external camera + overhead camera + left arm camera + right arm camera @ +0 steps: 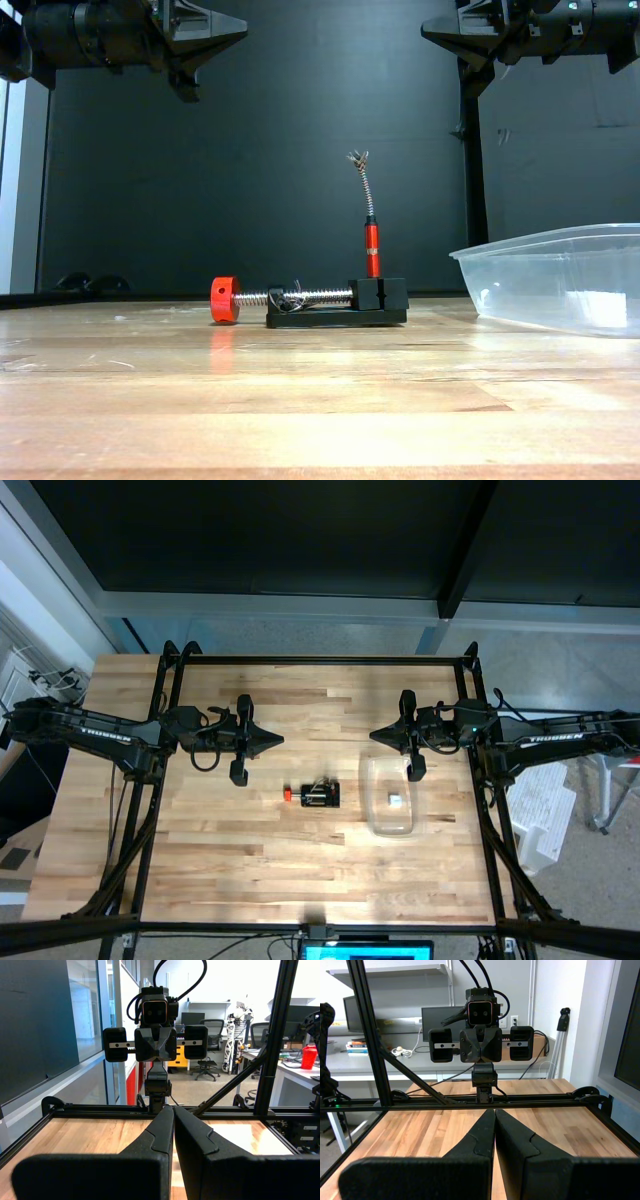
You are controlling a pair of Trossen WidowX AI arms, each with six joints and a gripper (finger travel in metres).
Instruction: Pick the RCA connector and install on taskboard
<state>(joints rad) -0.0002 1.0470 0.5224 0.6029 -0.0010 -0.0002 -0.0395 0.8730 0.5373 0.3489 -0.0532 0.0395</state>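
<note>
Wooden table (250,880), centre: taskboard (318,795) lies low between both closed jaw pairs, well apart from each; I cannot pick out the RCA connector. Left gripper (279,740) and right gripper (373,736) hover high facing each other, fingers pressed together, holding nothing.

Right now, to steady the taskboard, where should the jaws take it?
Probably the taskboard by its black body, jaws across its near and far long faces, coming down from above: it lies flat and low. Avoid the red knob end and the upright sprung post. The left gripper and right gripper hang shut, high at either side of it.
</note>
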